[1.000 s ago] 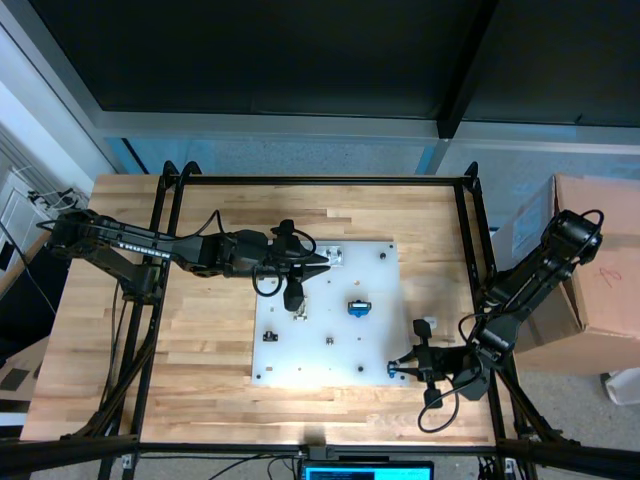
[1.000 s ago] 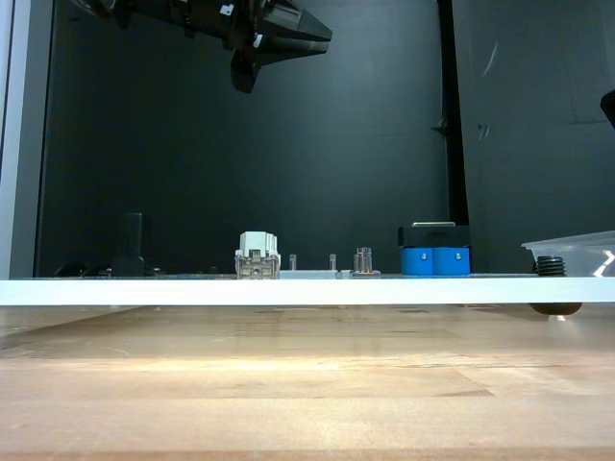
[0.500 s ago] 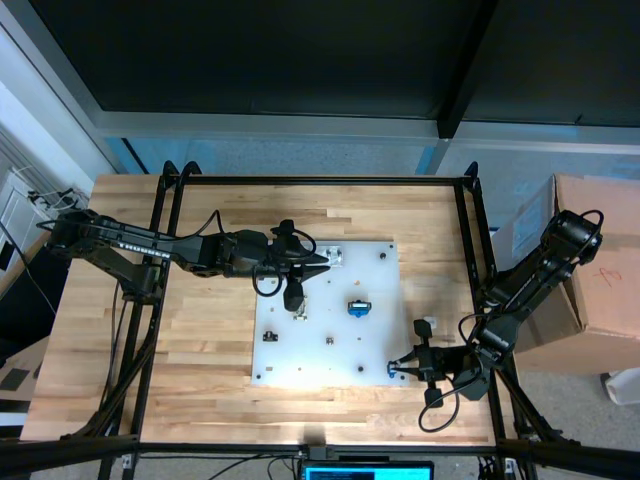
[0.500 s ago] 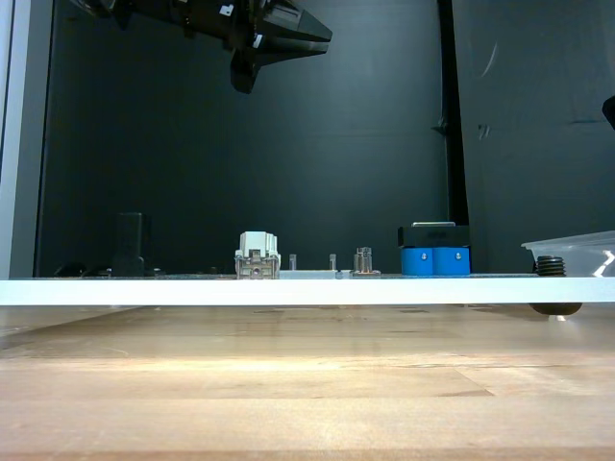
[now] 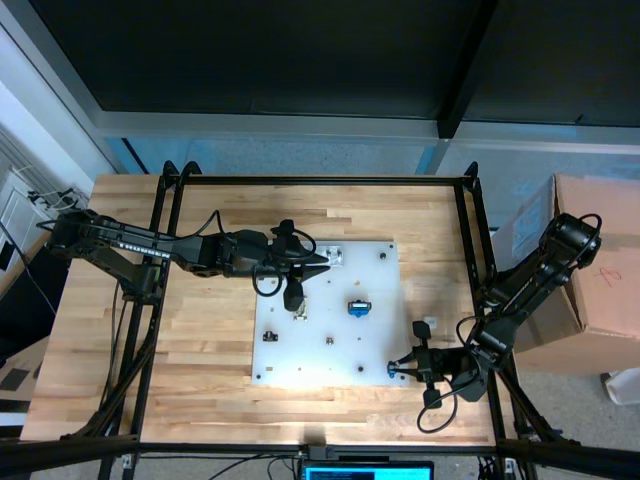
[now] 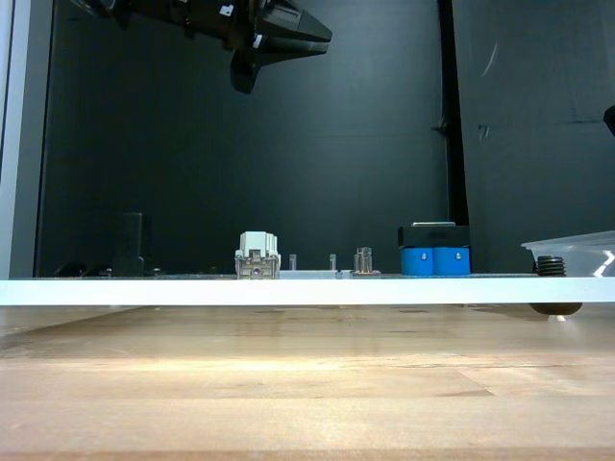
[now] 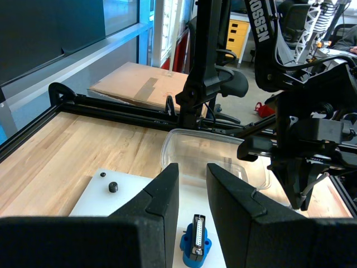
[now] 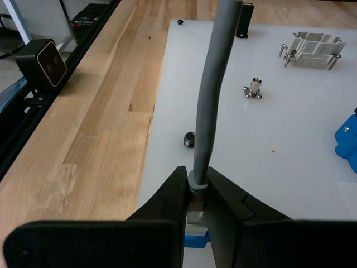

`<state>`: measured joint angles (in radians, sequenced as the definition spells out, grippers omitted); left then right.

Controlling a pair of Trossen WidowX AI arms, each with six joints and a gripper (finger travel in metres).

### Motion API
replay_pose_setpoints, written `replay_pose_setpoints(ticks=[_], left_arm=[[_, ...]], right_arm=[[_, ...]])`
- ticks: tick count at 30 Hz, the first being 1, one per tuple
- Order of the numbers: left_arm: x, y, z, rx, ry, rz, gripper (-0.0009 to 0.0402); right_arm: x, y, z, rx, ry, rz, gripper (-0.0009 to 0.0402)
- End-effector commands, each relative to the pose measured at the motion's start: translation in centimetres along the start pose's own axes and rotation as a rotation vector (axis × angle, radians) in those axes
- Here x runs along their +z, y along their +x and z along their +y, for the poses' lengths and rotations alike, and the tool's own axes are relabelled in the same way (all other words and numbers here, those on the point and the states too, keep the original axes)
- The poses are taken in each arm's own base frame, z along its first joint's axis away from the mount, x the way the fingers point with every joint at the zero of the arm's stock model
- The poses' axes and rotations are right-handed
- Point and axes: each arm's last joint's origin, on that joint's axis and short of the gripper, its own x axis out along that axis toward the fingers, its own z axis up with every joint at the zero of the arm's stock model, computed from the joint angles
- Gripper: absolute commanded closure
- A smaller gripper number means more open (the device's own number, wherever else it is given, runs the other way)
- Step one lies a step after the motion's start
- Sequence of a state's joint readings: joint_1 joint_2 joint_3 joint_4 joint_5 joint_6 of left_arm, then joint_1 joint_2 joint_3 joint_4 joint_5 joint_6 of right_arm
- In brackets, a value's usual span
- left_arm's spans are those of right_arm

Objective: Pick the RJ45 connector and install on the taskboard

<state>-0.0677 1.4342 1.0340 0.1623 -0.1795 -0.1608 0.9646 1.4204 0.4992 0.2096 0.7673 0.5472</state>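
Note:
The RJ45 connector (image 8: 196, 214) is a clear plug on a grey cable (image 8: 215, 84), and my right gripper (image 8: 196, 207) is shut on it. The plug points down at a blue seat (image 8: 195, 241) on the near right corner of the white taskboard (image 8: 290, 139). How far in it sits I cannot tell. From above, the right gripper (image 5: 396, 369) is at that corner, beside the blue seat (image 5: 390, 369). My left gripper (image 5: 322, 262) hovers high over the board's far left part (image 6: 322, 36). The left gripper (image 7: 192, 195) is open and holds nothing.
On the taskboard (image 5: 300, 350) stand a blue D-sub connector (image 5: 358, 308), a white multi-pin housing (image 5: 335, 256) and small standoffs (image 8: 254, 89). A clear plastic tray (image 7: 206, 156) lies off the board's right side. A cardboard box (image 5: 590, 270) stands beyond the table's right edge.
The right arm's upper links have shifted slightly; its gripper stays at the board's near right corner with the connector. The left arm has not moved.

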Motion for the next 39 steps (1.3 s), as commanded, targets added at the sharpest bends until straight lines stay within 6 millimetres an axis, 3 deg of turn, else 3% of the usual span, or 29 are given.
replay_pose_setpoints(ticks=[1, 12, 24, 39], left_arm=[[0.0, 0.0, 0.0, 0.0, 0.0, 0.0, 0.0328], [0.0, 0.0, 0.0, 0.0, 0.0, 0.0, 0.0328], [0.0, 0.0, 0.0, 0.0, 0.0, 0.0, 0.0328], [0.0, 0.0, 0.0, 0.0, 0.0, 0.0, 0.0328]], right_arm=[[-0.2, 0.0, -0.1, -0.004, -0.007, 0.007, 0.0393], [-2.2, 0.9, -0.3, -0.021, 0.001, 0.049, 0.0393], [-1.6, 0.9, 0.1, -0.007, 0.015, 0.033, 0.0391], [-0.5, 0.8, 0.8, 0.008, 0.042, 0.009, 0.0319]])
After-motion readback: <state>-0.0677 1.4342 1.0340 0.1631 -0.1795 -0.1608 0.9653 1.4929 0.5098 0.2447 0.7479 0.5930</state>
